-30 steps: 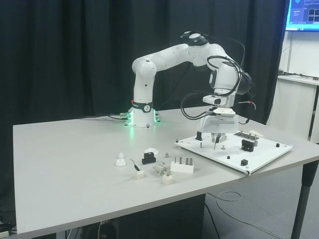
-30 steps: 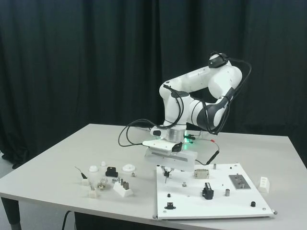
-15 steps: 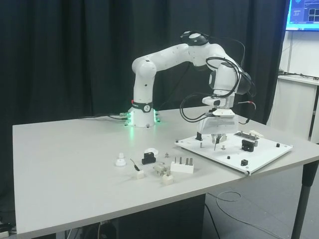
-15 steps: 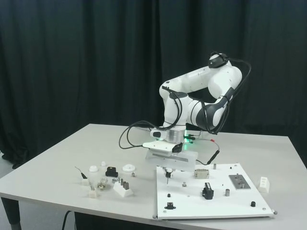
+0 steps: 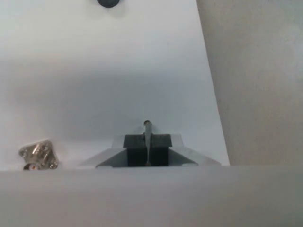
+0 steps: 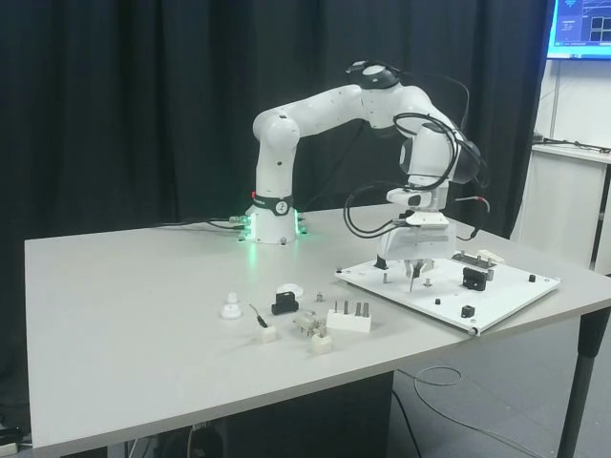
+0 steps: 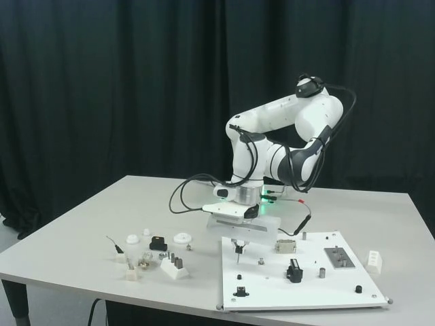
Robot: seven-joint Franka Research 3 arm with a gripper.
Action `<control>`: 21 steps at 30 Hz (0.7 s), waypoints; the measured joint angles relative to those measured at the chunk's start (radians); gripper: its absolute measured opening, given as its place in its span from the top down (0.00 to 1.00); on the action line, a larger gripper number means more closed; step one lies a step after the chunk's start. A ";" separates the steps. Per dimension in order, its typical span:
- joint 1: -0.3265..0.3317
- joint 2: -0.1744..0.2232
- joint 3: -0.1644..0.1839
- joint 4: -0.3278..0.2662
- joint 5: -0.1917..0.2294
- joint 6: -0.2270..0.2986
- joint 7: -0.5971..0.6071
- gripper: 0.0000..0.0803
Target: Insert round peg 1.
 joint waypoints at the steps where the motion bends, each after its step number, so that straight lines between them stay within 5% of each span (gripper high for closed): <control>1: 0.000 0.001 0.001 0.000 0.001 0.000 0.000 0.98; 21: -0.001 0.008 0.006 -0.007 0.024 0.004 -0.008 0.98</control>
